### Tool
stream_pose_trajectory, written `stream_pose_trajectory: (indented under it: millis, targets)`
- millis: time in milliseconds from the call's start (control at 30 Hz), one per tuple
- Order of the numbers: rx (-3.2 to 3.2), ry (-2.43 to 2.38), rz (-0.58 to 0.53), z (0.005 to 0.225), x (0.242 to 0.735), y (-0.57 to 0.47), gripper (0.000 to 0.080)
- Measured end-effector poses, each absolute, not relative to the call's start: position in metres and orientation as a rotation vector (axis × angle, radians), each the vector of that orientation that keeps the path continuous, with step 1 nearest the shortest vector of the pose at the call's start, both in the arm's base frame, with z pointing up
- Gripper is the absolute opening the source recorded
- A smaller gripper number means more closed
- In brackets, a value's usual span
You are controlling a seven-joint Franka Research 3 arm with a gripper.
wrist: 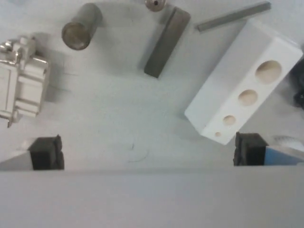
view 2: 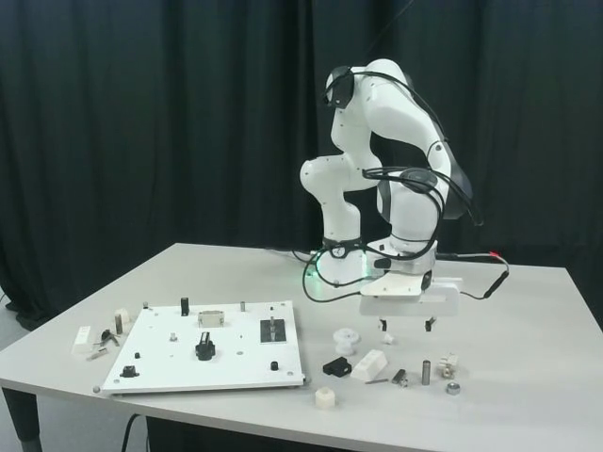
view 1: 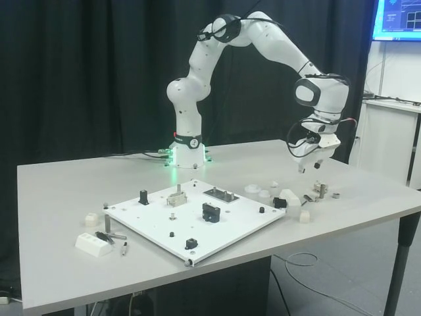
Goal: Remove round peg 3.
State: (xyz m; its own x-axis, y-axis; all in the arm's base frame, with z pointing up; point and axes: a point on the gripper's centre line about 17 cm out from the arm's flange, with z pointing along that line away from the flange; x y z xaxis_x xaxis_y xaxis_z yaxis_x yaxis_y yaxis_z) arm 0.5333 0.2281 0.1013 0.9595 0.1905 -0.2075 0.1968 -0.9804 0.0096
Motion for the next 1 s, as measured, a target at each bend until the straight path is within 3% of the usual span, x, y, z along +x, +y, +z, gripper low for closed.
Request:
stream_pose_trajectory:
  millis: [633,1000]
  targets:
    - [3.046,0.312,-0.33,0.118,0.54,0.196,0.08]
    - [2.959,0.325,-0.429,0.134,0.531,0.135,0.08]
